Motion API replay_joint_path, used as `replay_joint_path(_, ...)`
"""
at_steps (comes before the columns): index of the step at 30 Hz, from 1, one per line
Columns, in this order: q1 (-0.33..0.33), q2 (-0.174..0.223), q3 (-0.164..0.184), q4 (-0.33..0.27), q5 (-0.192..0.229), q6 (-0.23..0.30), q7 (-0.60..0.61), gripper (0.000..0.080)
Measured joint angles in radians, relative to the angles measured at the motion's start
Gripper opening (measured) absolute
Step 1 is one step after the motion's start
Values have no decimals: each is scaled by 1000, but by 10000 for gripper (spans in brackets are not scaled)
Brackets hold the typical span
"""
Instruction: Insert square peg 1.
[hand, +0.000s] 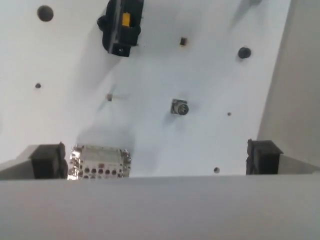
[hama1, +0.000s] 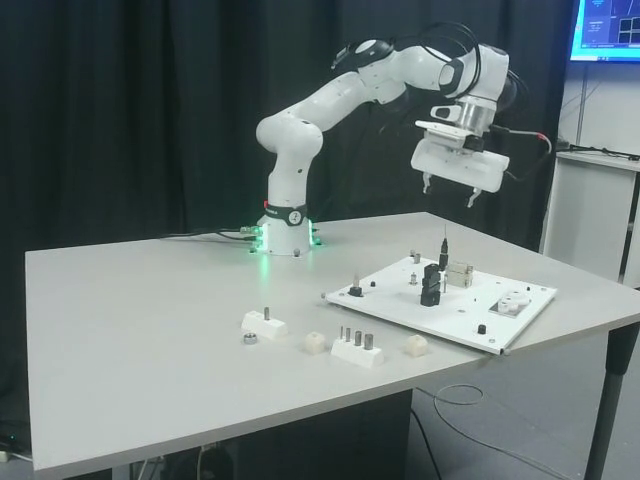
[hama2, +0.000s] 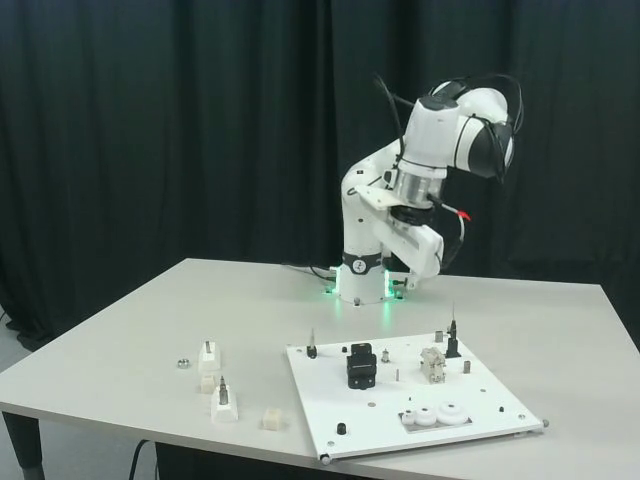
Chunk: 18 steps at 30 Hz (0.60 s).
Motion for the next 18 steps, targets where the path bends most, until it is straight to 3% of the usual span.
replay_joint_path(8,38,0,-44,-25,1,-2,-11,800)
replay_joint_path(18,65,0,-68,-45,35,16,-7,800)
